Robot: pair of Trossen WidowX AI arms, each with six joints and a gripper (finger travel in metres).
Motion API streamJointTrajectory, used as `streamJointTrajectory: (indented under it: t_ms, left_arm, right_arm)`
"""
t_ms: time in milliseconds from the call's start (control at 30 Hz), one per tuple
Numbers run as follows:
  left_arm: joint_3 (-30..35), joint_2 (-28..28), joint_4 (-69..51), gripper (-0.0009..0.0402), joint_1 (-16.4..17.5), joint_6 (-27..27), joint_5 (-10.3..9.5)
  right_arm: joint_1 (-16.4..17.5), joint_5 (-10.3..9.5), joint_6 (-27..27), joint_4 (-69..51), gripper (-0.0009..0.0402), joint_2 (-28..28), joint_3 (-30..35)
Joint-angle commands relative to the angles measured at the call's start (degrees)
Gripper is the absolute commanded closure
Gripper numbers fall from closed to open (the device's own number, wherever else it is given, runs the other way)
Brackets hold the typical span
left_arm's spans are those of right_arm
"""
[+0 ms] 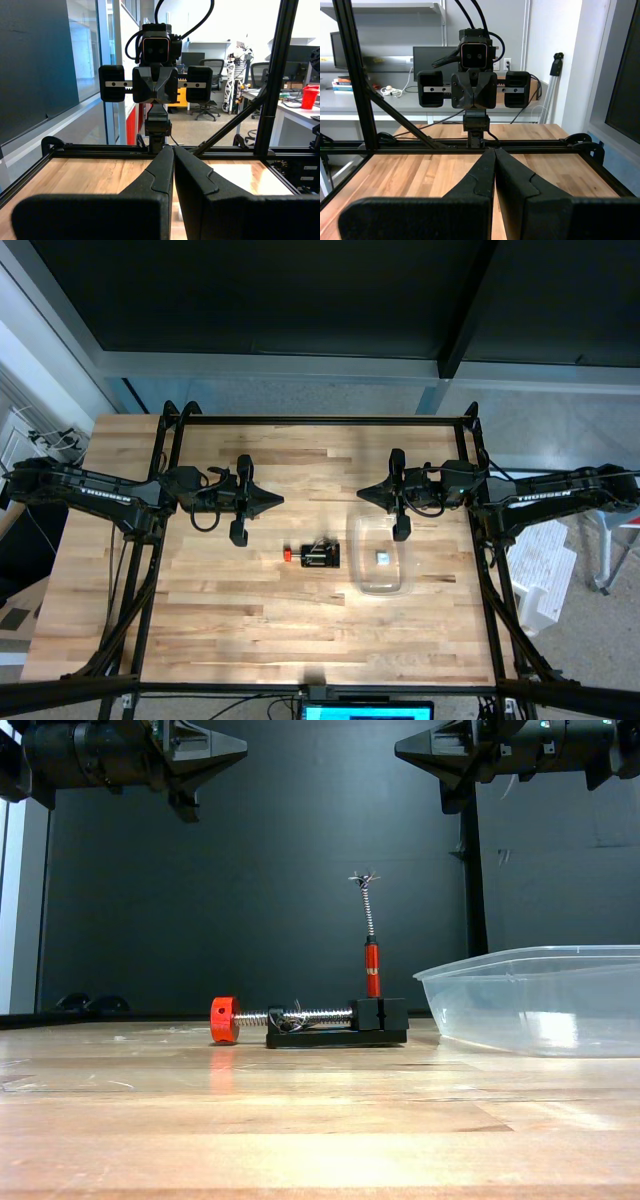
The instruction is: Pick the RCA connector and install on taskboard
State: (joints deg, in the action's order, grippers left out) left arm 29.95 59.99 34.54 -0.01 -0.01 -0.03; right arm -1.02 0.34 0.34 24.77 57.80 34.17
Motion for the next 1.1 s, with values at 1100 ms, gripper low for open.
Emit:
streamJointTrajectory:
  t_ms: [1100]
  left_arm:
    - [0.0, 0.0, 0.0, 0.0393, 0.0, 0.0, 0.00]
  right_arm:
    - [0.0, -0.37, 0.2, 0.4, 0.0393, -0.4, -0.9]
